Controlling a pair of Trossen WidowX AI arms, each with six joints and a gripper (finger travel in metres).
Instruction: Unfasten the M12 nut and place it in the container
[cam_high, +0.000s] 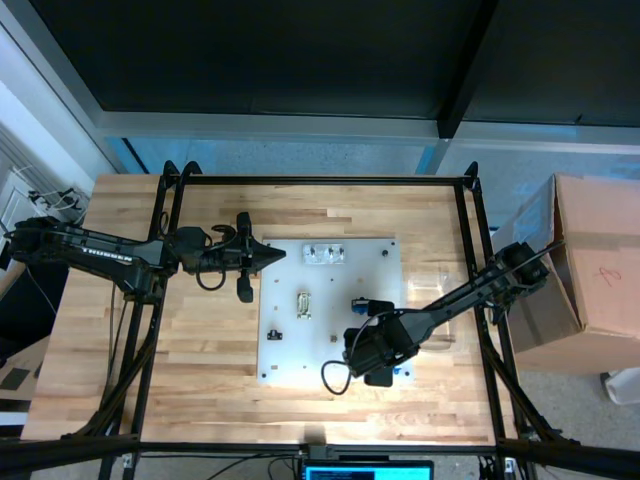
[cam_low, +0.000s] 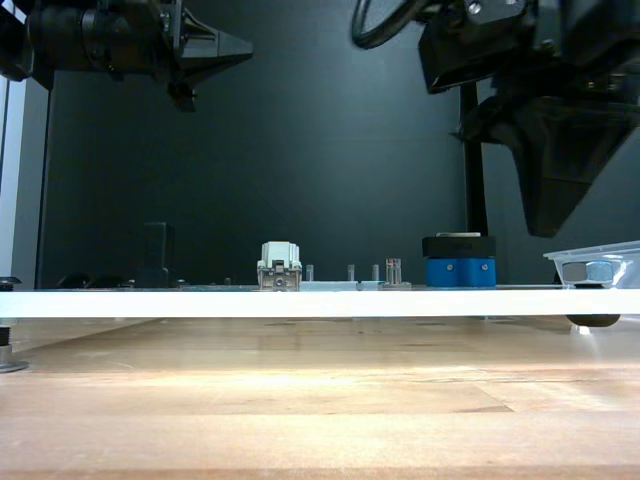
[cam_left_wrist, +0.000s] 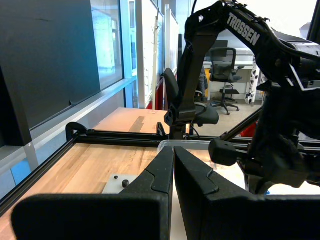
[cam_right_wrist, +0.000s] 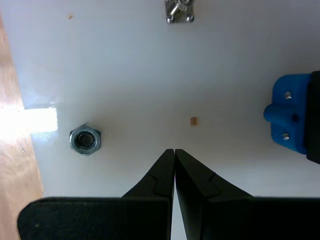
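Right gripper (cam_right_wrist: 174, 151), fingers pressed together and holding nothing, hung over the near right part of the white board (cam_right_wrist: 125, 60), its tips just short of the M12 nut (cam_right_wrist: 85, 139). The nut sat on the board close to its near right edge, apparently on its stud, and not in the clear container (cam_low: 610, 255) to the right. The pose looked like a pause between turns of the unfastening, with the lift to the container yet to come. Left gripper (cam_left_wrist: 173, 150), likewise closed and empty, hung high over the board's far left edge, probably parked clear of the work. From table height the nut seemed to lie inside the container, a trick of the line of sight. How far down the threads it sat could not be told, and from above the right arm covered the spot. A blue block (cam_right_wrist: 292, 120) stood nearby on the board.
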